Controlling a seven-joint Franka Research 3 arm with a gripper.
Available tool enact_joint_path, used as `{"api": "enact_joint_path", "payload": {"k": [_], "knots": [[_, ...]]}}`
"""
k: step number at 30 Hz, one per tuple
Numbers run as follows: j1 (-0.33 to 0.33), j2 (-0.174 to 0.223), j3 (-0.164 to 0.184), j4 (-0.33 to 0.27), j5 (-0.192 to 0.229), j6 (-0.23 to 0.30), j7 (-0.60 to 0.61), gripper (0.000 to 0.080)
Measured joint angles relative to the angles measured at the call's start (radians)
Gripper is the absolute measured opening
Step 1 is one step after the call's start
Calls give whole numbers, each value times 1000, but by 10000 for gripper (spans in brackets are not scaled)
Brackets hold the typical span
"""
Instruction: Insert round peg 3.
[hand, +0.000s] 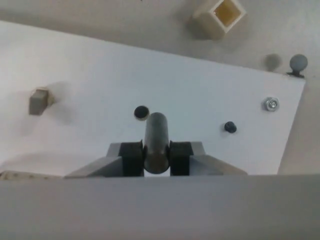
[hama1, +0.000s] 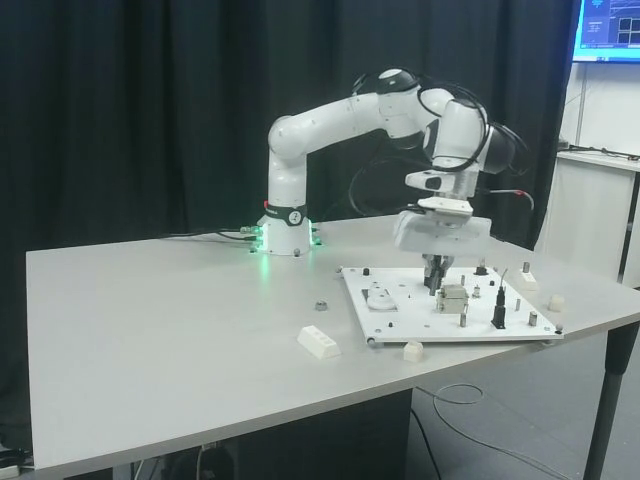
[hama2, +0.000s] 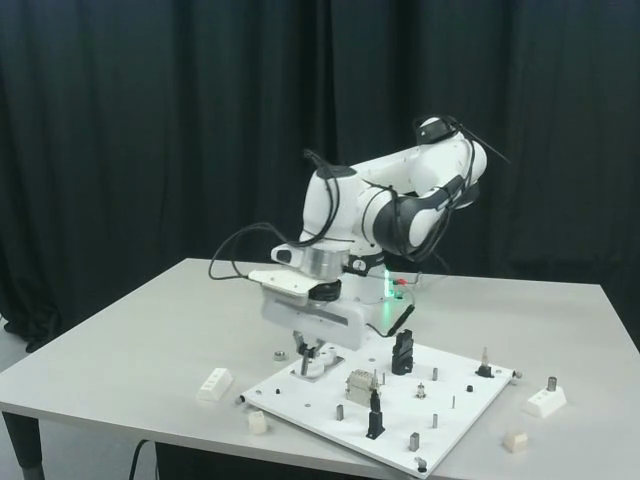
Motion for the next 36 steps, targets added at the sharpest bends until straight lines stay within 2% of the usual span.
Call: {"api": "enact_joint_path", "payload": {"k": [17,26,36], "knots": [[-76,-27,43,0,109,-4,-172,108],[-90,-31,67,-2,133,-25,-210,108],[-91,-36,76,-2,152,-48,-234,108]]}}
